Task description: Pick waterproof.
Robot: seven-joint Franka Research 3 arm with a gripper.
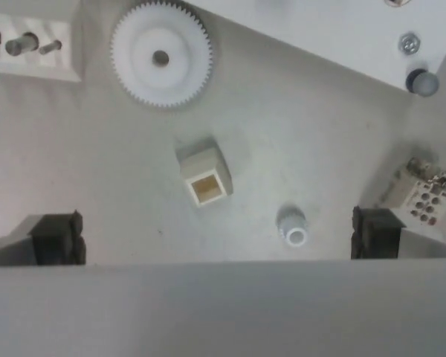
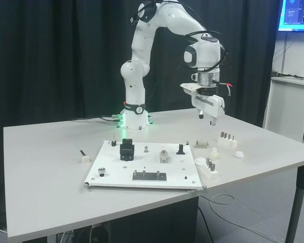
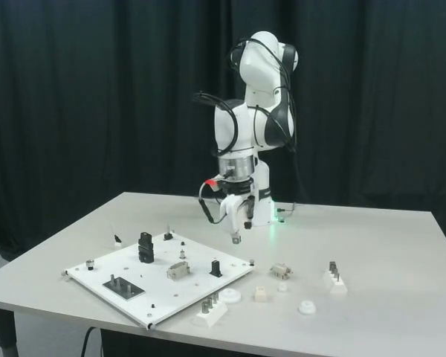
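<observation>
1. On the grey table [image 2: 50, 147], just off the corner of the white board [image 2: 116, 167], lies the waterproof connector [image 1: 424, 195], a pale multi-pin plug. It rests on its side with its pin face showing to the wrist camera. In the room views it is the small part [image 2: 201, 144] nearest the board's edge [image 3: 281, 271].
2. Above it hangs the gripper [image 1: 215, 236], well clear of the table and holding nothing. Its two black fingertips [image 1: 56, 238] are spread wide apart. In the wrist view the connector appears just outside one fingertip, not in the gap between them. Both room views show the gripper [image 2: 206, 117] pointing down over the table beside the board [image 3: 236, 236].
3. Between the fingertips in the wrist view are two other loose parts. One is a small round cap [image 1: 292, 227], near the connector. The other is a pale square block [image 1: 206, 175], tilted, with an inset face.
4. Farther out lies a white gear [image 1: 161, 53], flat on the table. Beside it is a white peg holder [image 1: 30, 44] with metal pegs standing in it.
5. A corner of the white board [image 1: 342, 30] also shows in the wrist view. It carries a grey nut [image 1: 409, 43] and a dark round stud [image 1: 422, 82].
6. The white arm [image 2: 142, 55] rises from its base at the far side of the table, where green light glows.
</observation>
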